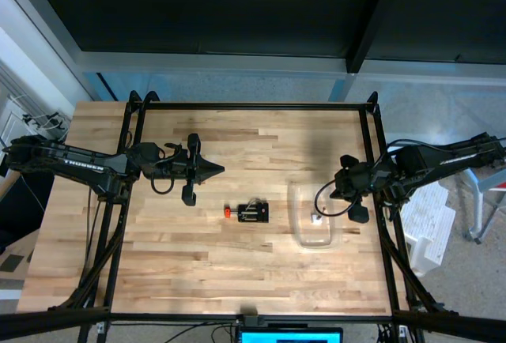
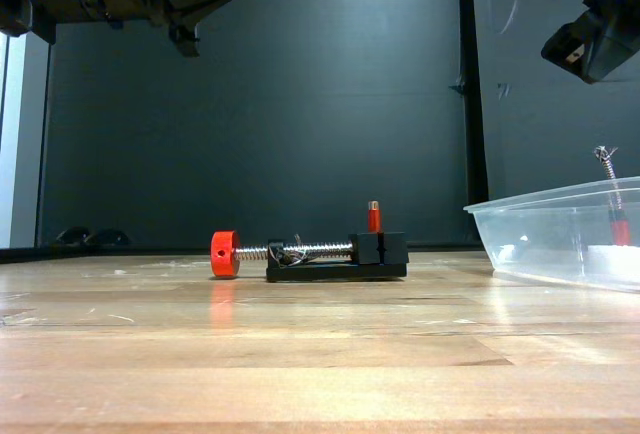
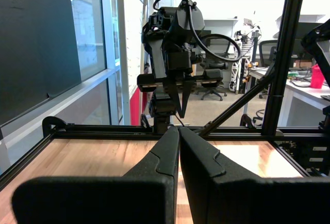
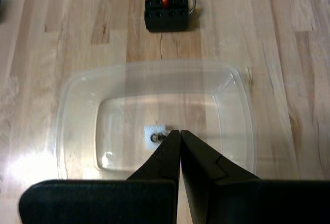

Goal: Pick the RCA connector and install on taskboard

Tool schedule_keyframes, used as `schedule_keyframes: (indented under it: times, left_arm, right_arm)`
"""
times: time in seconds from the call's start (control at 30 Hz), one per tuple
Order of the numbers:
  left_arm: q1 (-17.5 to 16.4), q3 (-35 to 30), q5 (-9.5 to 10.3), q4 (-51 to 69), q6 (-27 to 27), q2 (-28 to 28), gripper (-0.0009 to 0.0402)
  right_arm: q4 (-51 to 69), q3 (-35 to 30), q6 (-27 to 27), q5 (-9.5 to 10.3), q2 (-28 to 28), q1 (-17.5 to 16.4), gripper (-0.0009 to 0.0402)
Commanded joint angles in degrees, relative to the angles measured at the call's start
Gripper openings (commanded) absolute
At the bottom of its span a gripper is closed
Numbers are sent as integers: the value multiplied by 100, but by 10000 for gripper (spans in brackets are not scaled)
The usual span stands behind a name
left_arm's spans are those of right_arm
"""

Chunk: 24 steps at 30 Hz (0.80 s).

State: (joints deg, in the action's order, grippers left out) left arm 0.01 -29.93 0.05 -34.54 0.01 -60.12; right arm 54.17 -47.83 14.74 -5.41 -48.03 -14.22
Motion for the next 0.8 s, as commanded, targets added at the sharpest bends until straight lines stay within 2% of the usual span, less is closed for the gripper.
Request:
schedule_keyframes:
  times: [0.03,0.4,0.8]
  left_arm:
    - [0,-2,-2,0,0,0,0]
    - [-2,-2,-2,0,0,0,0]
    - [0,-2,-2,0,0,0,0]
  right_arm:
    - [140,2,9,-105,-22,-94,0]
    - [389,79,-22,-103,-238,-197,6]
    - [79,293,-15,-79,-660,-258,111]
